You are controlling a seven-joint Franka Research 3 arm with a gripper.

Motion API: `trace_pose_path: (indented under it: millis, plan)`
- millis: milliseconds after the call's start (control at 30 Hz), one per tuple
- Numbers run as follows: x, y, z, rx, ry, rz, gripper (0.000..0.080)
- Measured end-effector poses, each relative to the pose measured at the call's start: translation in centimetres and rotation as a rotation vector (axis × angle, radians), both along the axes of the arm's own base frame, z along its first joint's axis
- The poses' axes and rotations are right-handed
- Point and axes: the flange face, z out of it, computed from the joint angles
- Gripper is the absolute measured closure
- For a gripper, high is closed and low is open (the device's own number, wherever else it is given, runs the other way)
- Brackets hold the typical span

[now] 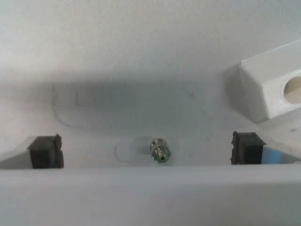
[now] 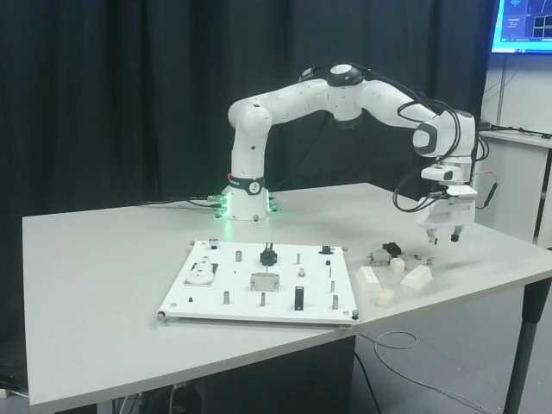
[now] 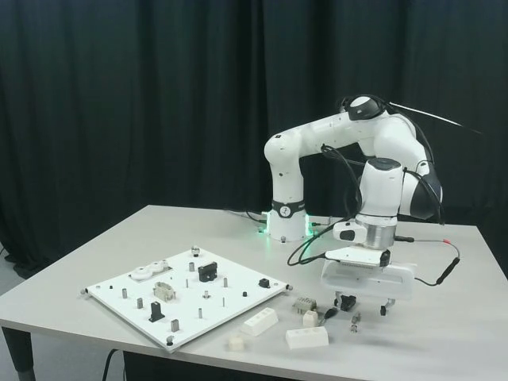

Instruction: Remove round peg 1.

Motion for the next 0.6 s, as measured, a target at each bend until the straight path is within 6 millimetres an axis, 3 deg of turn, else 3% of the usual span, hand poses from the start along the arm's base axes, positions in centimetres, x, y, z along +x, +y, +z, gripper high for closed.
trace_pose_path:
  millis: [600]
  plan:
    - [1.1, -1.3, 0.7, 0.0, -0.012, -0.005, 0.0003]
